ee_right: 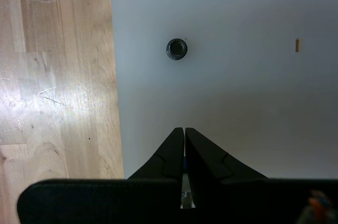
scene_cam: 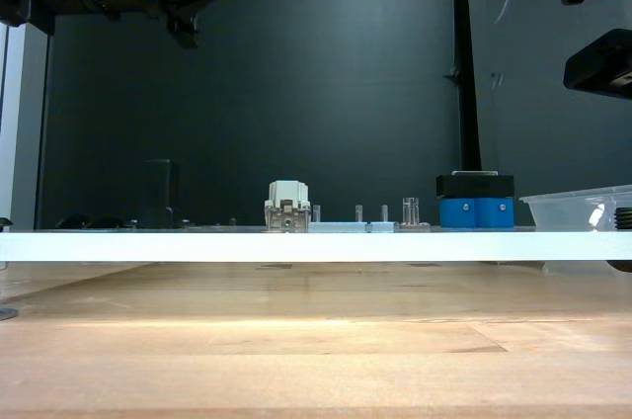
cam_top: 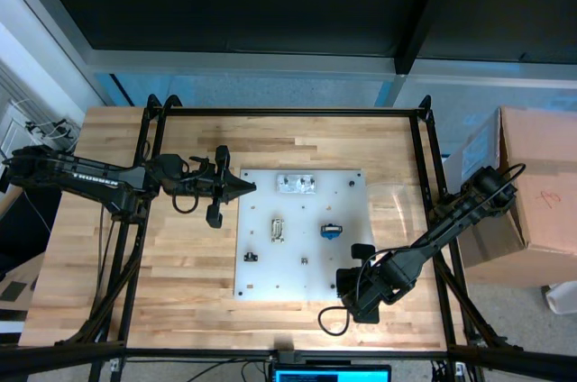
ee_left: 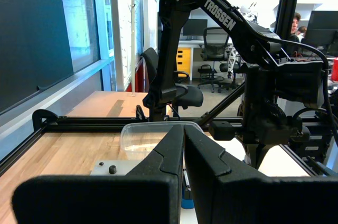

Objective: Remove the RJ45 connector from the taskboard and place in the container

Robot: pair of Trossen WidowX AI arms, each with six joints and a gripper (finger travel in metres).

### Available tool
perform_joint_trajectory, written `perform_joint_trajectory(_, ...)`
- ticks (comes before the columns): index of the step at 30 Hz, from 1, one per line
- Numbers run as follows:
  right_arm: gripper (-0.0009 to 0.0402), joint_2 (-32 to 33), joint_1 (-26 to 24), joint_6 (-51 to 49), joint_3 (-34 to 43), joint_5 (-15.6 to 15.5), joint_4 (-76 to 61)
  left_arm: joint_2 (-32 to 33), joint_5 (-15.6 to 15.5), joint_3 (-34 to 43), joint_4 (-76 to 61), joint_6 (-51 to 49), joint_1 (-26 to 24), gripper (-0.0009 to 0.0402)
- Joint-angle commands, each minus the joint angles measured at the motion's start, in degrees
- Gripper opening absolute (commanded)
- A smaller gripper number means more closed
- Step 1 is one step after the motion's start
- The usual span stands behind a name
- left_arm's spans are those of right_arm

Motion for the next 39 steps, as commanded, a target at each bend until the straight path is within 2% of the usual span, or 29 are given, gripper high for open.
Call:
perform_joint_trajectory(1,0.0000,-0.15,0.00,-0.02,0.09,0.46,-0.09,0.00,0.00,0.00,0.00,0.00,0.02,0.0000)
perform_joint_trajectory(35,0.0000,-3.10,-0.55,-0.02,2.14,0.48,-3.04,0.00,0.00,0.00,0.00,0.00,0.02,0.0000)
perform_joint_trajectory(39,0.0019,-3.23,-0.55,-0.42,2.14,0.48,-2.75,0.00,0.00,0.00,0.00,0.00,0.00,0.0000)
